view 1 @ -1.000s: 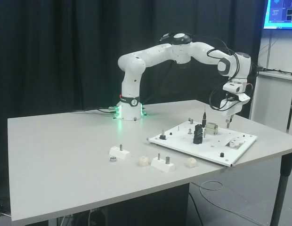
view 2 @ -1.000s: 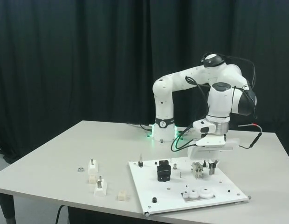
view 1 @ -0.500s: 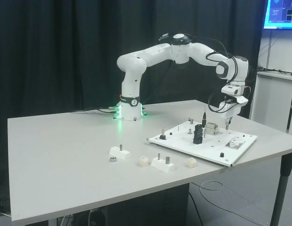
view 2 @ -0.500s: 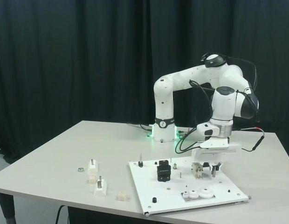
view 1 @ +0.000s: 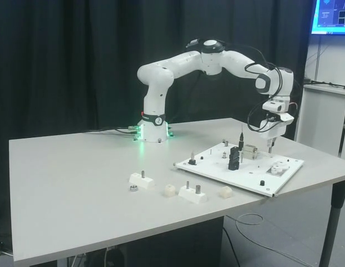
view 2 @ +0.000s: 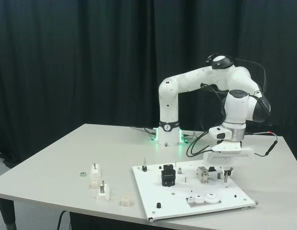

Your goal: Insert round peg 3.

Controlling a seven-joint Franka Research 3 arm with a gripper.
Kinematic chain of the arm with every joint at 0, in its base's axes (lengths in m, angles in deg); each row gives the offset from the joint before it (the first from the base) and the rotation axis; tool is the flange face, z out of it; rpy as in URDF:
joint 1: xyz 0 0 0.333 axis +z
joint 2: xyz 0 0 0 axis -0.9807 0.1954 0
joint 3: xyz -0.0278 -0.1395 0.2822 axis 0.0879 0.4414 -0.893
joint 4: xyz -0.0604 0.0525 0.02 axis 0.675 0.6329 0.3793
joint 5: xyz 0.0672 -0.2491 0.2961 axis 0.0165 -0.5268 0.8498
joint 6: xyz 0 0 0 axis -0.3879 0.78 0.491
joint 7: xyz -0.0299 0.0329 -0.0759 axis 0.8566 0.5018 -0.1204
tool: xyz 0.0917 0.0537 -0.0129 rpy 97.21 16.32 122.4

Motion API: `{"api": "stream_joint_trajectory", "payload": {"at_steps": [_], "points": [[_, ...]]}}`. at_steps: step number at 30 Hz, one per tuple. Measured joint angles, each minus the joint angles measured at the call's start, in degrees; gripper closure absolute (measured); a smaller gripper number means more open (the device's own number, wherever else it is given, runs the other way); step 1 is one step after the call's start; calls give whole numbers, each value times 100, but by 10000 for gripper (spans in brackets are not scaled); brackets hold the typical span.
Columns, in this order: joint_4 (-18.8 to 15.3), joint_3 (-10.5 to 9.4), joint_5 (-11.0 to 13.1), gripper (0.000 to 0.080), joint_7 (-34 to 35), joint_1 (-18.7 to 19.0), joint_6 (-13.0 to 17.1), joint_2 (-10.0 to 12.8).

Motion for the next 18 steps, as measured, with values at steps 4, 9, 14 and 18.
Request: {"api": "stream_joint_trajectory", "payload": {"at_steps": [4,9,14,18], "points": [[-48,-1,0,698,57,65,56,0],[-72,-11,0,698,99,92,126,0],[-87,-17,0,698,143,91,166,0],[-106,-17,0,698,143,90,191,0]]}}
